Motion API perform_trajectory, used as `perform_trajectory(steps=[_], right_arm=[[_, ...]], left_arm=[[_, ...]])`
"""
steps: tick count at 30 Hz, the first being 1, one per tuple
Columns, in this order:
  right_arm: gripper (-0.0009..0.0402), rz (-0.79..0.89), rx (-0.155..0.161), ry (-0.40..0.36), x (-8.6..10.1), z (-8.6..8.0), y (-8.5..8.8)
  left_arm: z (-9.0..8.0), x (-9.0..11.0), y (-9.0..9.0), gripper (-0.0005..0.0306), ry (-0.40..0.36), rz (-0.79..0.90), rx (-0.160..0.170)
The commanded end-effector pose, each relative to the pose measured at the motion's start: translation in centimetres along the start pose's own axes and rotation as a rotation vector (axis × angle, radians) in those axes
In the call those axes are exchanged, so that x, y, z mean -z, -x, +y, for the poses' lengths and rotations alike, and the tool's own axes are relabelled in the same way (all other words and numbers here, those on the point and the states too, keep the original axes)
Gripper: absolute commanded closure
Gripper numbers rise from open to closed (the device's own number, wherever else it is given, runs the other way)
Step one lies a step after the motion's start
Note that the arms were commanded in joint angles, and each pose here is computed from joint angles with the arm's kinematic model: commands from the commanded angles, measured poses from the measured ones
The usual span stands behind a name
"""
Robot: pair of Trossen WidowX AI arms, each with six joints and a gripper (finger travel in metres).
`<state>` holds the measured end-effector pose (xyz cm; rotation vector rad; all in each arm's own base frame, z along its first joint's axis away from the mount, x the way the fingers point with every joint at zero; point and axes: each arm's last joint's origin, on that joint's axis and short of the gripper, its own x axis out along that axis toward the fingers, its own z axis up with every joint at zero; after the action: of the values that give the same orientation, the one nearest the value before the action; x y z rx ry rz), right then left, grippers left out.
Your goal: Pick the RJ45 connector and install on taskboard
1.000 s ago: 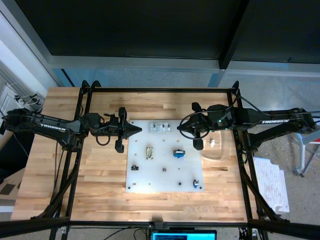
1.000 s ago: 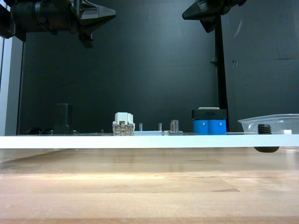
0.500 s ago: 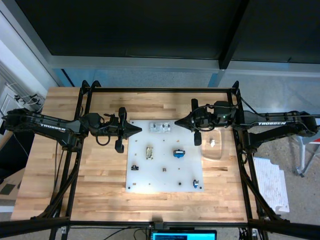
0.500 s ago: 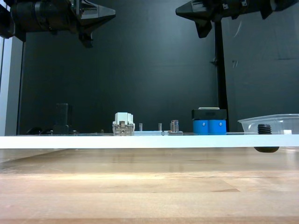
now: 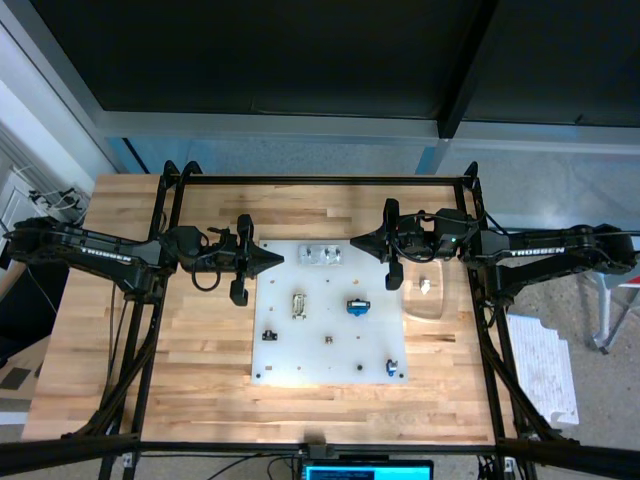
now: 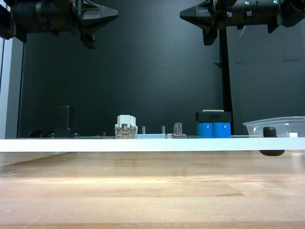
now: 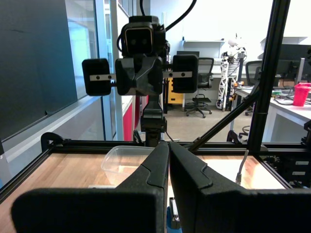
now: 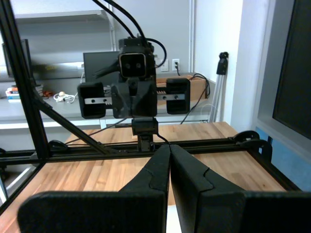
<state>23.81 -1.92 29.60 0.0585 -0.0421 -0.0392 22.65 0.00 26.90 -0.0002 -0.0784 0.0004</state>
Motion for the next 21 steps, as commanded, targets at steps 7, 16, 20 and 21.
perform_trajectory(steps=[7, 16, 20, 21], right_arm=[[0.0393, -0.003, -0.021, -0.046, 1.15, 0.55, 0.25], [0.0393, 0.011, -0.028, -0.061, 1.35, 0.74, 0.27], [0.0393, 0.011, -0.022, -0.051, 1.38, 1.14, 0.27], [0.0393, 0.01, -0.024, -0.047, 1.38, 1.28, 0.27]], left_arm=[[0.0, 0.0, -0.01, 0.03, 0.0, 0.0, 0.0], [0.0, 0.0, 0.0, 0.03, 0.0, 0.0, 0.0], [0.01, 0.0, -0.01, 0.03, 0.0, 0.0, 0.0], [0.0, 0.0, -0.01, 0.03, 0.0, 0.0, 0.0]])
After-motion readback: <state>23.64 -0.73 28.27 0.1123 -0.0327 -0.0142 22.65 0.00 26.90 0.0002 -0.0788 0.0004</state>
